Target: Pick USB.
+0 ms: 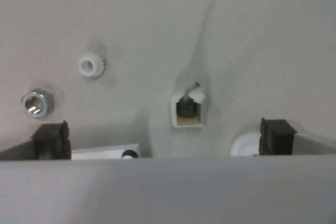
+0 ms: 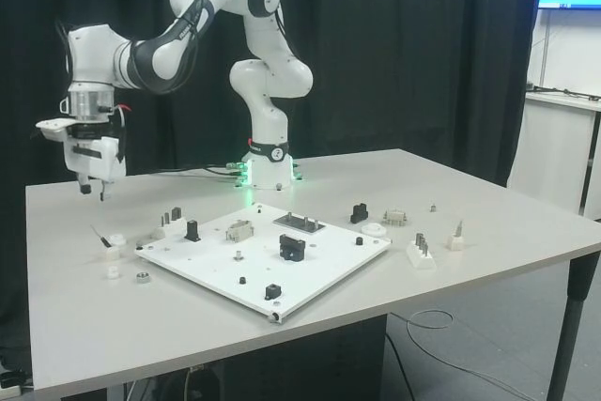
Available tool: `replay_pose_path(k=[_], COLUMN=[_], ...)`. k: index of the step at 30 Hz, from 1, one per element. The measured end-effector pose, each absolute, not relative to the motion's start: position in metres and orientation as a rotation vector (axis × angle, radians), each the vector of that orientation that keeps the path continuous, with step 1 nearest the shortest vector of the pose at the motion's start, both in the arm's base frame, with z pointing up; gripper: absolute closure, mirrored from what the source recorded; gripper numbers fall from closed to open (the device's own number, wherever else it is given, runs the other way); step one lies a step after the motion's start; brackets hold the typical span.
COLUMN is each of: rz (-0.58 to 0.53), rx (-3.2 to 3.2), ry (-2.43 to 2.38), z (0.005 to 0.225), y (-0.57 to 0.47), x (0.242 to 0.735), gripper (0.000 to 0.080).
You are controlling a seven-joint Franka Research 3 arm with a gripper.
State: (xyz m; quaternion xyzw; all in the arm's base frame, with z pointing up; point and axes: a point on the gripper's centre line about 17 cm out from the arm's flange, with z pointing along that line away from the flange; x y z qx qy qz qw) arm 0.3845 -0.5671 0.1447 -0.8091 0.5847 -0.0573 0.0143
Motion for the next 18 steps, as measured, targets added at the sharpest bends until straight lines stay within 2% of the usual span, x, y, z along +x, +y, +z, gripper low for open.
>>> replay_pose_path(k=[18], rz=[-0.090], rx=[-2.497], ry=[1.822], z=[0.096], y=[-0.563], x=[0.389], gripper=[0.0003])
